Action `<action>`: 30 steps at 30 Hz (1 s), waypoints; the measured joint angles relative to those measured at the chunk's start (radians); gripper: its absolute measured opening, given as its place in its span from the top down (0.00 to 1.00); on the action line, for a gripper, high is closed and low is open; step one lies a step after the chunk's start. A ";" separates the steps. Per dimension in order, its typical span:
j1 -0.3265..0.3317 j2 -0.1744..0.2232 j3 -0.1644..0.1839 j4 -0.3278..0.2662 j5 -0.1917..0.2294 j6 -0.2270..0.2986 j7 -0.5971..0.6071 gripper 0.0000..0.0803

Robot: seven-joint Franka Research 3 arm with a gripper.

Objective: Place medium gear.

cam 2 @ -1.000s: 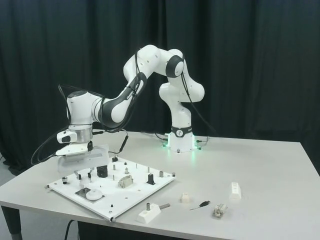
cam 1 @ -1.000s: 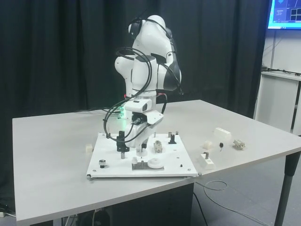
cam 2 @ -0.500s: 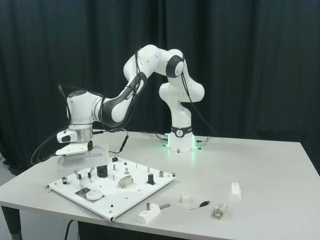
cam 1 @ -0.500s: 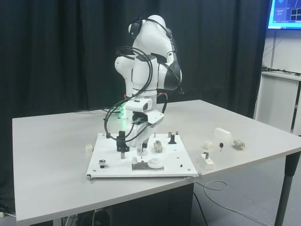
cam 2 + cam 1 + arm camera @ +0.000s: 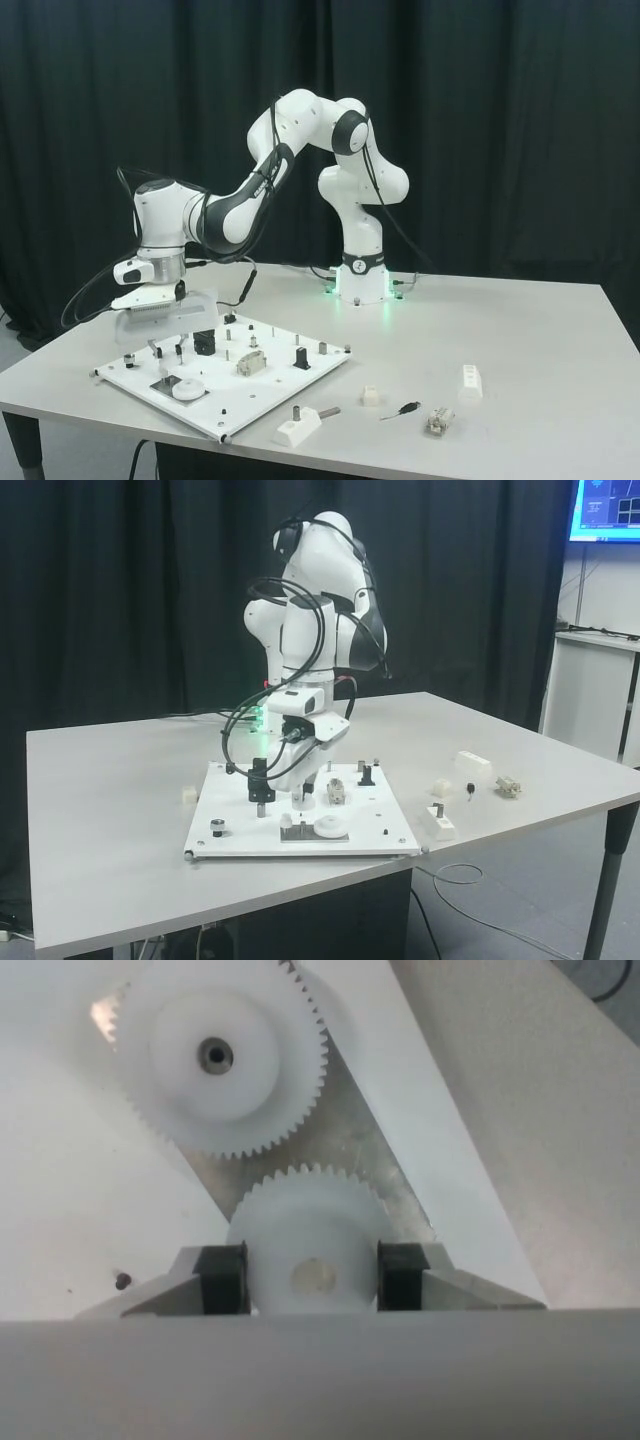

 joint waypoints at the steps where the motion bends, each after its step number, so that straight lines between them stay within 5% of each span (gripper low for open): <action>1: 0.000 -0.001 0.000 0.000 0.000 0.000 0.000 0.66; 19: 0.006 -0.008 0.000 0.000 0.000 -0.007 0.015 0.66; 30: 0.033 -0.028 0.002 0.001 0.000 -0.066 0.062 0.66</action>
